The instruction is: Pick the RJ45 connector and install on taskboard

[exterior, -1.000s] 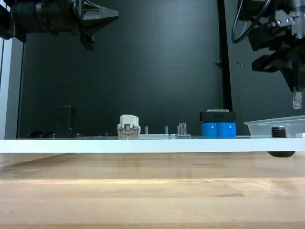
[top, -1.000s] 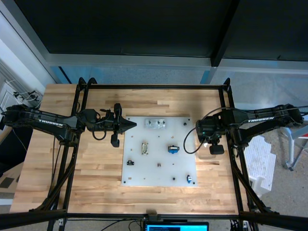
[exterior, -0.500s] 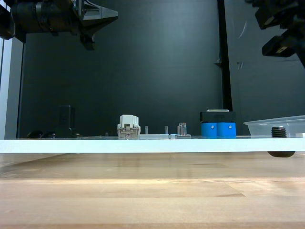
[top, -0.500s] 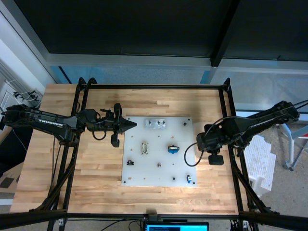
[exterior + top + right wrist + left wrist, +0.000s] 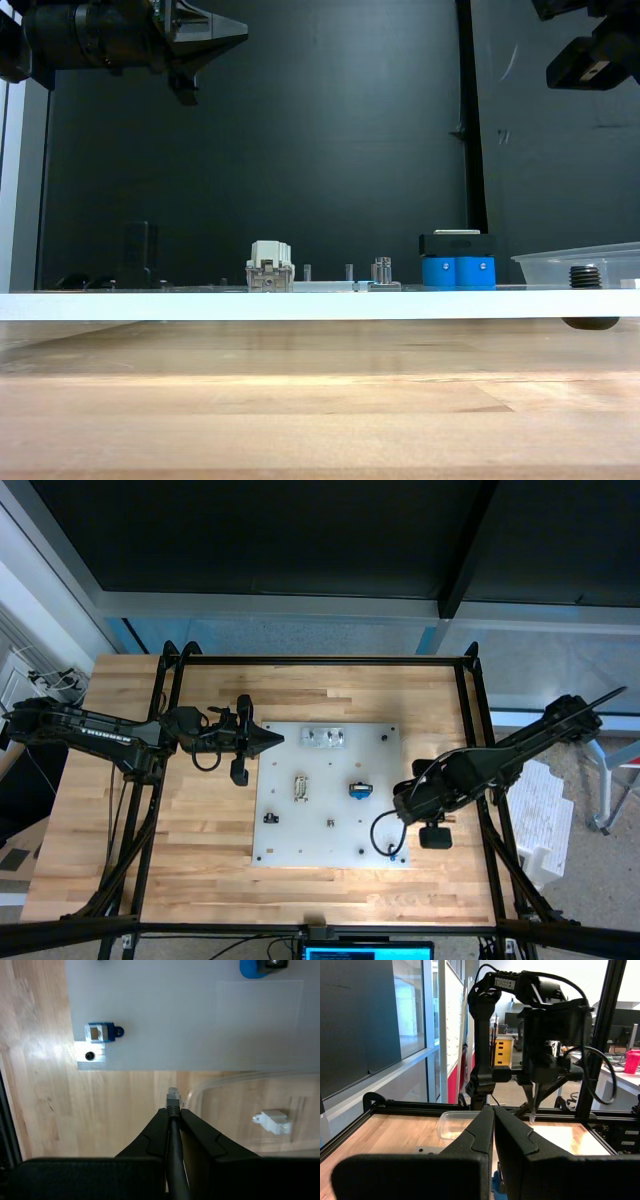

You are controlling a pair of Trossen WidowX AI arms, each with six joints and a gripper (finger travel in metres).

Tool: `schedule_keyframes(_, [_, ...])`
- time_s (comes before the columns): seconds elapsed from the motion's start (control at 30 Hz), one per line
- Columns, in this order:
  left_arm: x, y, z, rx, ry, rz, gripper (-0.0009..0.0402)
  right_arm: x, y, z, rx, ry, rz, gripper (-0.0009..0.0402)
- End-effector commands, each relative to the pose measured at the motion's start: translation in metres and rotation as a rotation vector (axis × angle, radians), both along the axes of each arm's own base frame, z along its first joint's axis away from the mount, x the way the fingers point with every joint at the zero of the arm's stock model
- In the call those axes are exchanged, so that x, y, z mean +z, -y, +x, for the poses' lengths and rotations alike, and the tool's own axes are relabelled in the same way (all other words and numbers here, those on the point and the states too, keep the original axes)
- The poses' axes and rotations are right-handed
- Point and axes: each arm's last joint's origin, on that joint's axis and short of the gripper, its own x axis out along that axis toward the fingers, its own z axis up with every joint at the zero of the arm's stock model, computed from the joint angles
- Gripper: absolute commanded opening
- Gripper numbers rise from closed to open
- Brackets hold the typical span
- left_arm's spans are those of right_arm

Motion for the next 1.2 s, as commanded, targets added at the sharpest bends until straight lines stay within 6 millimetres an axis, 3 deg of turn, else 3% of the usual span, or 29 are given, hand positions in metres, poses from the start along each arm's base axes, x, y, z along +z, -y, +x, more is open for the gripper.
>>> schedule_keyframes(0.03, [0.0,0.0,0.0,0.0,0.0,0.0,0.0,-0.002,-0.008,0.005,-0.006,-0.011,-0.002,0.0])
schedule_keyframes(0.6, [0.0,0.0,0.0,0.0,0.0,0.0,0.0,-0.017,-0.047,0.031,0.02,-0.02,-0.001,0.0])
schedule_keyframes(1.2, [0.0,0.0,0.0,0.0,0.0,0.0,0.0,-0.028,-0.065,0.043,0.053,-0.016,-0.001,0.0])
